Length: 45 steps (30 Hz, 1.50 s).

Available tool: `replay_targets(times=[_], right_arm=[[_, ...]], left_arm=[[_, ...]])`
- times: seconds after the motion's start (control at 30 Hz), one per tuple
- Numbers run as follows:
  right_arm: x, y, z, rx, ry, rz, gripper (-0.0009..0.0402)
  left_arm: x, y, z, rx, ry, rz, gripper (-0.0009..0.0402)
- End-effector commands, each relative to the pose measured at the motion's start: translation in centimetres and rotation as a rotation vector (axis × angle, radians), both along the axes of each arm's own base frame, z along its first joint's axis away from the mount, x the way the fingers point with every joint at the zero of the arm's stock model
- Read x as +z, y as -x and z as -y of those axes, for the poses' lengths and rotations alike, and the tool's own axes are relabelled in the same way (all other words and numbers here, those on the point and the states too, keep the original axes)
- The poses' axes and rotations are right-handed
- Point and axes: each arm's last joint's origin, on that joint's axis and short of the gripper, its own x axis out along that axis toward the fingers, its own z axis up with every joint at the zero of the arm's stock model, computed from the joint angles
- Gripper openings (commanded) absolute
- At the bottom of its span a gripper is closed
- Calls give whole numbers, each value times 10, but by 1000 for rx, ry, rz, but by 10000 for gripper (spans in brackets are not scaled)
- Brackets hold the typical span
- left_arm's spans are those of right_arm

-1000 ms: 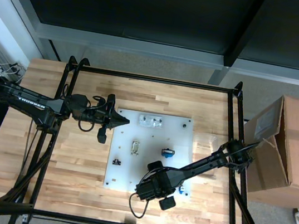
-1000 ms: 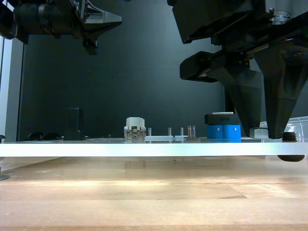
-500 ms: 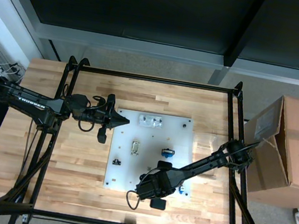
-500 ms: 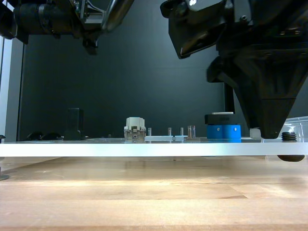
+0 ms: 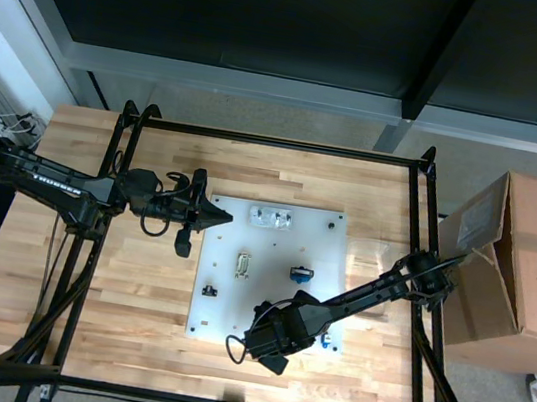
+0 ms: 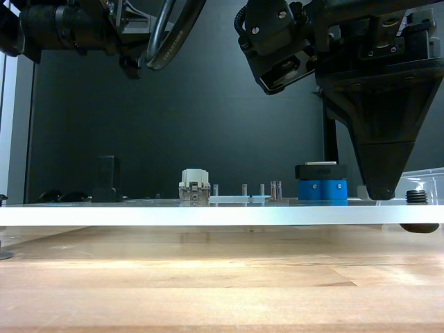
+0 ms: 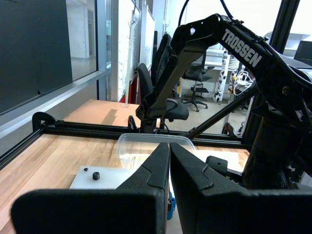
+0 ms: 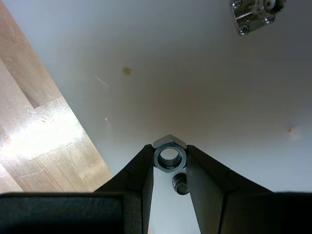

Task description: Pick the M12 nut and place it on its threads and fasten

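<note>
The small silver nut (image 8: 169,159) sits pinched between the fingertips of my right gripper (image 8: 169,149), held just over the white board (image 8: 204,87). The black ribbed stud (image 8: 180,184) stands bare beside the nut, between the two fingers. In the low view the right gripper (image 6: 383,193) points straight down, its tip just left of the bare stud (image 6: 416,198); the nut is hidden there. From above, the right gripper (image 5: 271,340) hangs over the board's near edge. My left gripper (image 5: 222,216) hovers at the board's far left edge, shut on nothing, its fingers (image 7: 155,168) pressed together.
A blue block (image 6: 322,191) stands mid-board, left of the right gripper. A grey connector (image 6: 195,188) and small pins (image 6: 244,189) sit further left. A clear tray (image 7: 153,145) lies beyond the board's right side. A cardboard box (image 5: 521,269) stands off the table's right.
The right gripper has turned about its own axis while staying low beside the stud, and its wrist has swung slightly left. The nut, visible earlier in the low view, is now hidden. The left arm is unchanged.
</note>
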Motion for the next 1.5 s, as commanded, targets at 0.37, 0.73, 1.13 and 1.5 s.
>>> replay_targets(times=[0.37, 0.73, 1.13, 1.5], right_arm=[[16, 4, 2, 536, 20, 14, 0], [47, 21, 5, 1135, 59, 6, 0], [38, 28, 3, 1318, 72, 7, 0], [25, 32, 2, 1379, 72, -17, 0]], left_arm=[[0, 0, 0, 0, 0, 0, 0], [0, 0, 0, 0, 0, 0, 0], [0, 0, 0, 0, 0, 0, 0], [0, 0, 0, 0, 0, 0, 0]])
